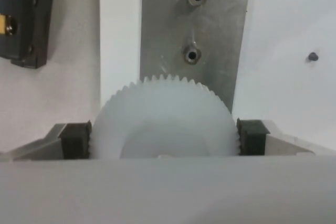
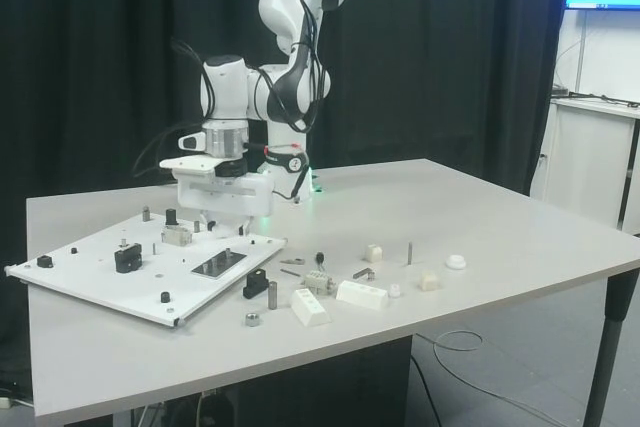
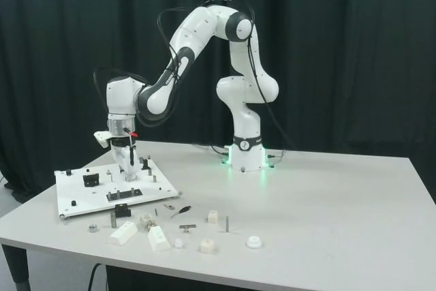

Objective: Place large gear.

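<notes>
The gripper [image 1: 164, 139] clamps the large gear [image 1: 163, 121] by its toothed rim (flat face down), just short of the two pegs [image 1: 192, 54] on the grey plate [image 1: 220, 30] beneath.

The large gear [image 1: 164, 124] is a white toothed wheel with fine teeth round its rim and a sunken centre. In the wrist view it fills the lower middle of the frame, its lower part cut off from sight. It is clamped at its two sides and lies just over the near edge of a grey metal plate [image 1: 220, 45] that has two pegs.
</notes>
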`<state>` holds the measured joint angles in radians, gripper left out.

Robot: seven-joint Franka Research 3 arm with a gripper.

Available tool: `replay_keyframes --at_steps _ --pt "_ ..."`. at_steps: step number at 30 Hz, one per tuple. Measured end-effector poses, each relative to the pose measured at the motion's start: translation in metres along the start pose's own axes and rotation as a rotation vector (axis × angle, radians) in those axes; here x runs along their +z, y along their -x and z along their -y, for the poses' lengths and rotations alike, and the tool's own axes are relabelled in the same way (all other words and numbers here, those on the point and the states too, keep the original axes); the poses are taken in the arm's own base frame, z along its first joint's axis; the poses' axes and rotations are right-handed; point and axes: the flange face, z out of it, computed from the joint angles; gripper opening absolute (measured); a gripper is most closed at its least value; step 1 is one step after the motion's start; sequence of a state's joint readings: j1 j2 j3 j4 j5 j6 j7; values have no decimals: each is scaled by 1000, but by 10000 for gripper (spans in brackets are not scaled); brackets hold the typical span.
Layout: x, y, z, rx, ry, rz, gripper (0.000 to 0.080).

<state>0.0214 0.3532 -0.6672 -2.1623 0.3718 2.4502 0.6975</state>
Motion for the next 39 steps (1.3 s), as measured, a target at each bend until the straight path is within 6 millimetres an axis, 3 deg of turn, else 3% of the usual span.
replay_keyframes --at_steps 39 --pt "-7 2 5 -6 8 -5 596"
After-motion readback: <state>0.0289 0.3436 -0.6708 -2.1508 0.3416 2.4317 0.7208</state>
